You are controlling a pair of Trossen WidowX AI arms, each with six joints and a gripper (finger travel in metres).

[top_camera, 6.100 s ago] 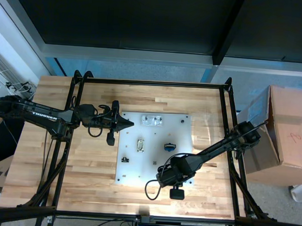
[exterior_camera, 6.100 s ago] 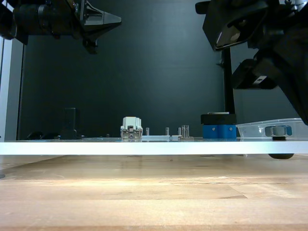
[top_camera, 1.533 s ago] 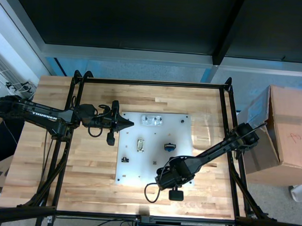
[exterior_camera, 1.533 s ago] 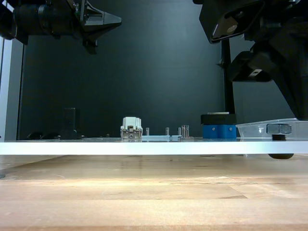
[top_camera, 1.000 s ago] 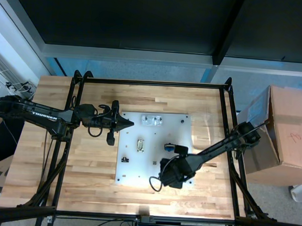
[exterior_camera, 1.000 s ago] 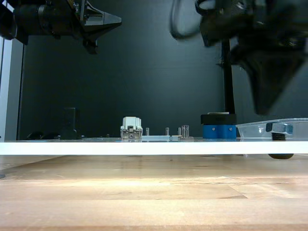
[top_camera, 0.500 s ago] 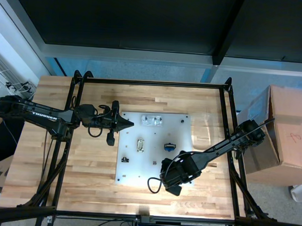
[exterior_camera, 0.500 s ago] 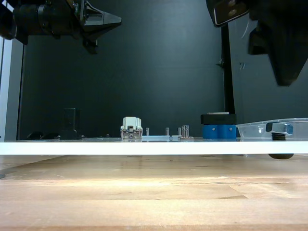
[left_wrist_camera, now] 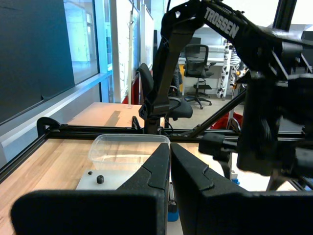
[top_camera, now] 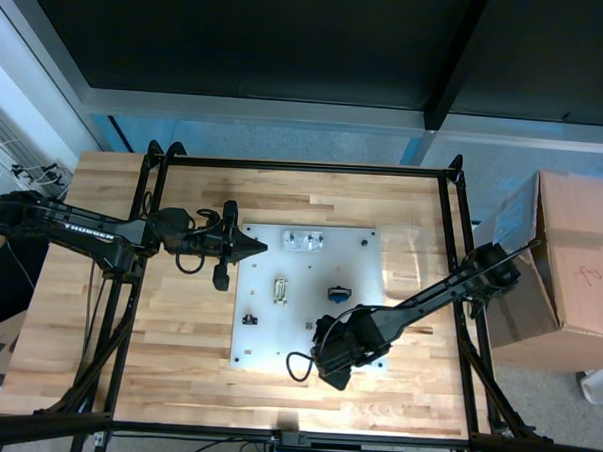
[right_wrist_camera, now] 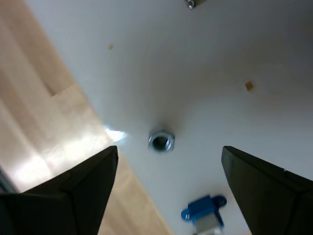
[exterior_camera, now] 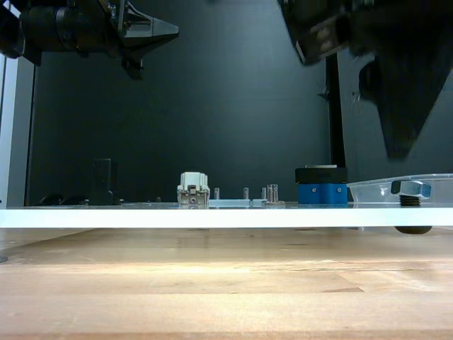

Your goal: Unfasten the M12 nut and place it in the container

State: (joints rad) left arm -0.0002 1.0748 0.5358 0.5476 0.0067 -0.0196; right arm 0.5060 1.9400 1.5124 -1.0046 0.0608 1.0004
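My right gripper (right_wrist_camera: 169, 149) gapes above the nut (right_wrist_camera: 161, 141), seemingly on its stud (exterior_camera: 409, 201); left gripper (top_camera: 262, 247), closed, hovers over the board's (top_camera: 277, 335) left edge.

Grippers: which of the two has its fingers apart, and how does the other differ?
The right gripper, fingers wide above the silver nut on its stud; the left gripper, over the board's left edge, has fingers together.
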